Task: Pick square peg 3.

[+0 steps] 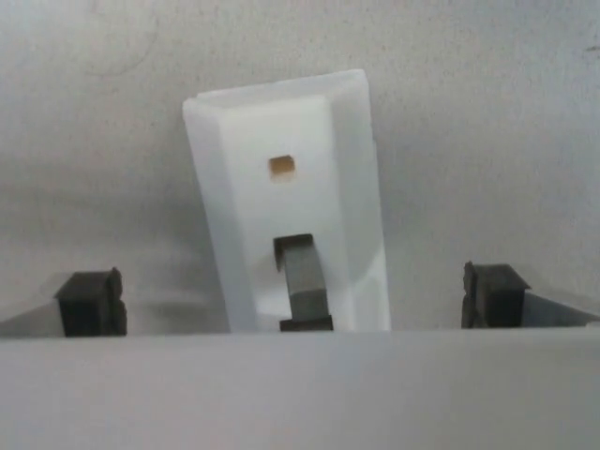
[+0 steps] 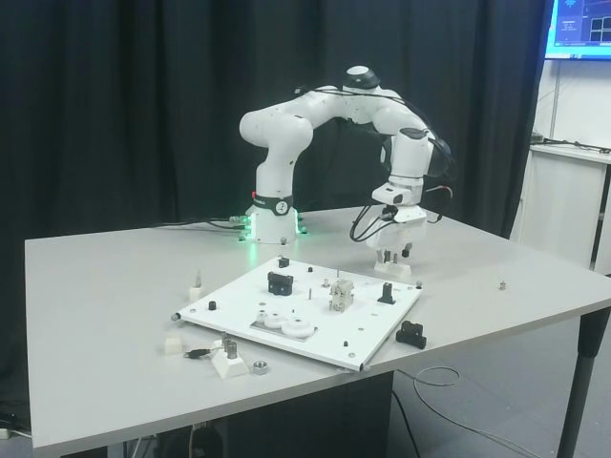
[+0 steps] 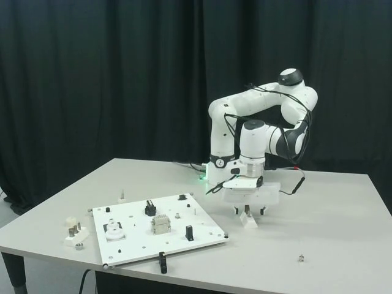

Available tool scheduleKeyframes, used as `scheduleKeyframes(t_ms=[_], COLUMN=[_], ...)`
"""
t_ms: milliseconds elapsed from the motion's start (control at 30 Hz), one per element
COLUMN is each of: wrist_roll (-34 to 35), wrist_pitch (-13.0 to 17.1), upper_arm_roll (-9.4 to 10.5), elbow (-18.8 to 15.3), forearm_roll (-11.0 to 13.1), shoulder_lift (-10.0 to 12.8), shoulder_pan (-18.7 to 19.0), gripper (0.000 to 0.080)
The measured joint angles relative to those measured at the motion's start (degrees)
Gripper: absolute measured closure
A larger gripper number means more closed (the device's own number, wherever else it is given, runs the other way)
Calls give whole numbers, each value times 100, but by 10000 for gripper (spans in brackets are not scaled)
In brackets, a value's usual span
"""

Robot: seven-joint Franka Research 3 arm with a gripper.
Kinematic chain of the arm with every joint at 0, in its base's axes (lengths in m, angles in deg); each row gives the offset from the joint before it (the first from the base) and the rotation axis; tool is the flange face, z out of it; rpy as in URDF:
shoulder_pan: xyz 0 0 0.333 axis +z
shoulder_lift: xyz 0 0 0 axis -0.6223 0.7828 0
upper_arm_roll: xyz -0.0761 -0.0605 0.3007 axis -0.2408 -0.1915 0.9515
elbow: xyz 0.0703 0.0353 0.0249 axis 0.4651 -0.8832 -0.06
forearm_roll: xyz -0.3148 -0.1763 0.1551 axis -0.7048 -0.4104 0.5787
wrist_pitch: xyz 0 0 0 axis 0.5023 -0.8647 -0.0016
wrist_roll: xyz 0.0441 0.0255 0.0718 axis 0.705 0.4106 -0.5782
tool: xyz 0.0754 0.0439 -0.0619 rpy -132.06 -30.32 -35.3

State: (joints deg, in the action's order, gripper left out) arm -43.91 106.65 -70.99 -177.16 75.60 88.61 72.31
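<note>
Arm over the peg, not grabbing yet

The white arm (image 3: pixel 257 116) hangs above a white holder (image 1: pixel 291 202) on the grey table (image 3: pixel 331 208). Its gripper (image 1: pixel 291 300) is spread wide. The square peg (image 1: pixel 302 277) stands in the holder, untouched. Closing and lifting are left.

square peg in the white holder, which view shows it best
The wrist view: the square peg stands in its white holder, centred between the open tool's fingers. Both room views show the holder only as a small block under the tool, the peg barely discernible.
</note>
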Motion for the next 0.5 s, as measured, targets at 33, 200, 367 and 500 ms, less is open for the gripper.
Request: scheduleKeyframes(t_ms=[33,200,367,500], wrist_roll=[0,0,0,0], wrist_pitch=[9,41,41,41], upper_arm_roll=[7,29,33,33], elbow=[-3,-20,-30,-35], forearm_roll=[12,85,91,91], shoulder_lift=[0,0,0,0], shoulder_pan=[0,0,0,-2], gripper=[3,3,122,340])
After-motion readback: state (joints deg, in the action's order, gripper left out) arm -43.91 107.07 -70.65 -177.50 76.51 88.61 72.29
